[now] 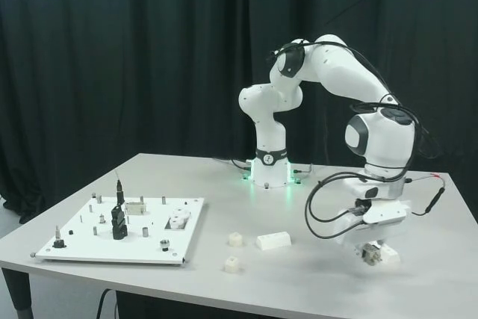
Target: Insert waterproof.
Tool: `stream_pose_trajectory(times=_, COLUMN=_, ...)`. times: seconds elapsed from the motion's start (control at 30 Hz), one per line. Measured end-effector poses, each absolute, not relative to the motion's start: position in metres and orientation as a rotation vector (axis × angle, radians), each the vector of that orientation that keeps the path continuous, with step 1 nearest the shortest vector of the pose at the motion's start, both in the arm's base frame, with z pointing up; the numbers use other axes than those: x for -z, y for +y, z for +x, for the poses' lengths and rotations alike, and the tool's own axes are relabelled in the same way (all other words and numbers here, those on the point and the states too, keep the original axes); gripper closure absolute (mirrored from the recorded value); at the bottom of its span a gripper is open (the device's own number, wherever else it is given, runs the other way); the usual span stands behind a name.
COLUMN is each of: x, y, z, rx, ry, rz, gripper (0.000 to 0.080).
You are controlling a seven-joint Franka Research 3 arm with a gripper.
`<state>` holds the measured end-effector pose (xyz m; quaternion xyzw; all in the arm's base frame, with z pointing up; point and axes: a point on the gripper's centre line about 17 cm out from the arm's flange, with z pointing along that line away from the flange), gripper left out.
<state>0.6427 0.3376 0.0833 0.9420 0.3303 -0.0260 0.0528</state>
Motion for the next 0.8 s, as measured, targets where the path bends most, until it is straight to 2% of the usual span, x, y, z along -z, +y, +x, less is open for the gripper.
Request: stream_pose_trajectory(times=0.8, x=-0.093, y=0.194, z=0.682, rx=0.192, ry=1.035, rz=2.746, gripper=0.0491)
